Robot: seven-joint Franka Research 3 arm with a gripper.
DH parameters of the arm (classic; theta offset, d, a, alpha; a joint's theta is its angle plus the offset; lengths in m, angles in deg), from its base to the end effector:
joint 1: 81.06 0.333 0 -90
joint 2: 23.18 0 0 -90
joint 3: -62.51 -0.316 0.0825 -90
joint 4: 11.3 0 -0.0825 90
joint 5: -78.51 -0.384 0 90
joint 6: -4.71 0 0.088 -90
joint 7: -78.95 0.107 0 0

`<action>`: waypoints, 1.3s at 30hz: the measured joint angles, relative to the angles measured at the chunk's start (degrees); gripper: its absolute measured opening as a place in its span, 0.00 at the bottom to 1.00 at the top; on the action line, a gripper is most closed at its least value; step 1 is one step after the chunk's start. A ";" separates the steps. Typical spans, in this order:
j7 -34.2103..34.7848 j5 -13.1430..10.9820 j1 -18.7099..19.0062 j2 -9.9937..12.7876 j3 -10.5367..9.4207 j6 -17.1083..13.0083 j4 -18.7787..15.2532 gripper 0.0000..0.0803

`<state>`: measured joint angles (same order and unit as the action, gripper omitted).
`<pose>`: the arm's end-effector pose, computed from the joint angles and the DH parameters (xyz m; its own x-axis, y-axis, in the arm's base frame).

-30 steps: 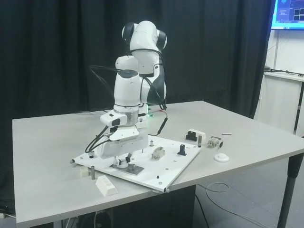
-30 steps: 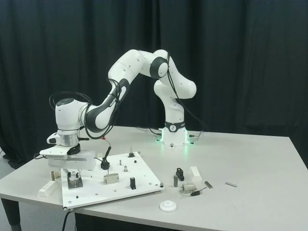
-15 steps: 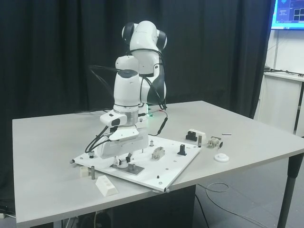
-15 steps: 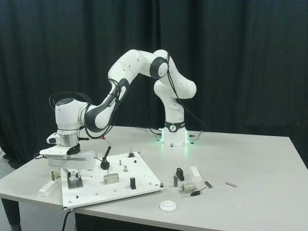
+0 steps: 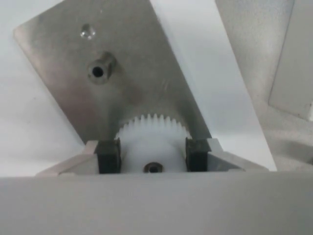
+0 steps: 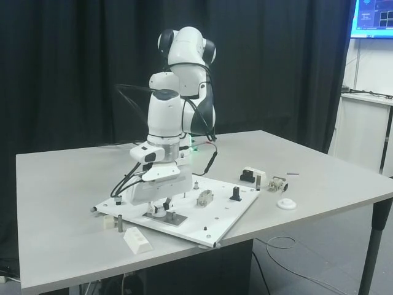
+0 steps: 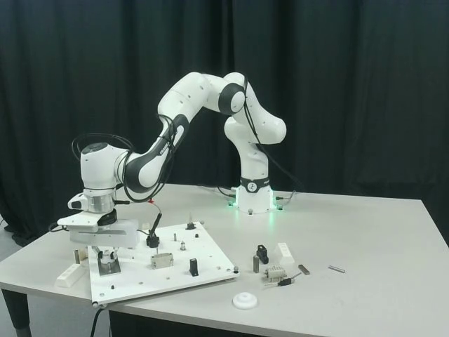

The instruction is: Remove medium gear.

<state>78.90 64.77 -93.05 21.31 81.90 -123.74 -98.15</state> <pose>0.6288 -0.3299 0.2204 0.8215 -0.5702 0.0003 -0.5696 -0.8205 0.0482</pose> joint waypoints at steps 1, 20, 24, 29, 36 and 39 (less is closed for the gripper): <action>0.00 0.00 0.00 0.08 0.02 -0.03 0.00 0.35; 4.09 0.09 0.51 0.04 0.75 0.63 0.05 0.35; -0.07 0.12 0.53 0.10 0.75 0.63 0.06 0.35; -3.59 0.11 0.54 0.18 0.75 0.54 0.06 0.35; -7.74 0.09 0.57 0.19 0.75 0.52 0.08 0.35; -7.30 0.02 0.56 0.19 0.76 0.53 0.09 0.35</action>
<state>71.60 64.79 -92.49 21.49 82.67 -123.22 -98.07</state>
